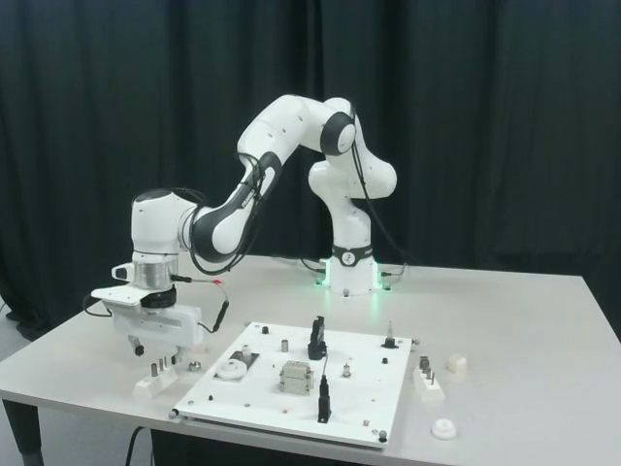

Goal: Pick round peg 3.

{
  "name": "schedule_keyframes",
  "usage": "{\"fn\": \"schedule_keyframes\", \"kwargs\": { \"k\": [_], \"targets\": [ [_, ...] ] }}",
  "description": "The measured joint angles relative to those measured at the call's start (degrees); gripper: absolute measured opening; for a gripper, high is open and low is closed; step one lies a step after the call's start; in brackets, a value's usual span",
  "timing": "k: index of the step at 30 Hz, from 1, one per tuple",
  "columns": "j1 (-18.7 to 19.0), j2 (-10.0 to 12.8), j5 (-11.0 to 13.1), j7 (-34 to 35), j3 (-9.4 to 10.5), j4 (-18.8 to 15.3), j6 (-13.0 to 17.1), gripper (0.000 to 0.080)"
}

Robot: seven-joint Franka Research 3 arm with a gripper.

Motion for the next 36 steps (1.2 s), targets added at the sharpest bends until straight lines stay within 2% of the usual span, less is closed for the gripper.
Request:
{"fn": "schedule_keyframes", "kwargs": {
  "k": [20,36],
  "targets": [
    [-1.37,4.1,-0.01,-0.41,0.0,5.78,-2.94,0.08],
    [-1.91,5.33,-0.11,-4.04,0.0,6.26,-3.31,0.08]
  ]
}}
